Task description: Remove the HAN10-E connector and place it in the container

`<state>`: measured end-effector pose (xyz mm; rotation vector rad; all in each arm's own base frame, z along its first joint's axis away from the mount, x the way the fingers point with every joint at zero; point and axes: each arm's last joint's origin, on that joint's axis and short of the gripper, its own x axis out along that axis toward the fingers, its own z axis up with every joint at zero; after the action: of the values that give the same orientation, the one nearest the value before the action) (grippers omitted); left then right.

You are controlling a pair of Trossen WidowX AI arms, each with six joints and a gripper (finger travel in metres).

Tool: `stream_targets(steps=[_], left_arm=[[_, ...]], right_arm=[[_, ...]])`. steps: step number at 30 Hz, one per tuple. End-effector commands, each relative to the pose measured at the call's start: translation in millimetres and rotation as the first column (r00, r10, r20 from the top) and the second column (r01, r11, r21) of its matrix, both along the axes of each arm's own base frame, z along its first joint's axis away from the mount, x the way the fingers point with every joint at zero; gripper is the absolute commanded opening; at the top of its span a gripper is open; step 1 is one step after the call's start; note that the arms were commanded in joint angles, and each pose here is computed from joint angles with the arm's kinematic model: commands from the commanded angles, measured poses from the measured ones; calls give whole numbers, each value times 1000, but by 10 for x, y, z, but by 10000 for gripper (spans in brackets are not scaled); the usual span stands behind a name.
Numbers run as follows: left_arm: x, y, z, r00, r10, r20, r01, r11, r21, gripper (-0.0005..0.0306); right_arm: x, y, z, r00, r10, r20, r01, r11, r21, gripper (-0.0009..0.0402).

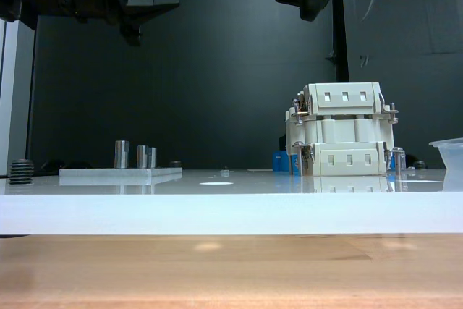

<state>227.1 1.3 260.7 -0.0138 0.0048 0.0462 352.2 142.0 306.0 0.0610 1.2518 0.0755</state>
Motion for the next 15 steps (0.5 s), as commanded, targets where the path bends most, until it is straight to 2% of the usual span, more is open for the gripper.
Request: stream_targets(steps=[1,7,9,15], left_arm=[[0,1,0,1000,0,0,0,1000,0,0],[0,1,0,1000,0,0,0,1000,0,0],[0,0,0,1000,0,0,0,1000,0,0],[0,1,0,1000,0,0,0,1000,0,0]], right_arm=[[16,48,-42,1000,-3,-10,3,1000,2,130],[50,113,-149,999,-19,-46,19,1000,10,198],[44,137,-155,998,-32,-49,33,999,21,215],[81,213,-281,996,-39,-78,40,999,12,252]])
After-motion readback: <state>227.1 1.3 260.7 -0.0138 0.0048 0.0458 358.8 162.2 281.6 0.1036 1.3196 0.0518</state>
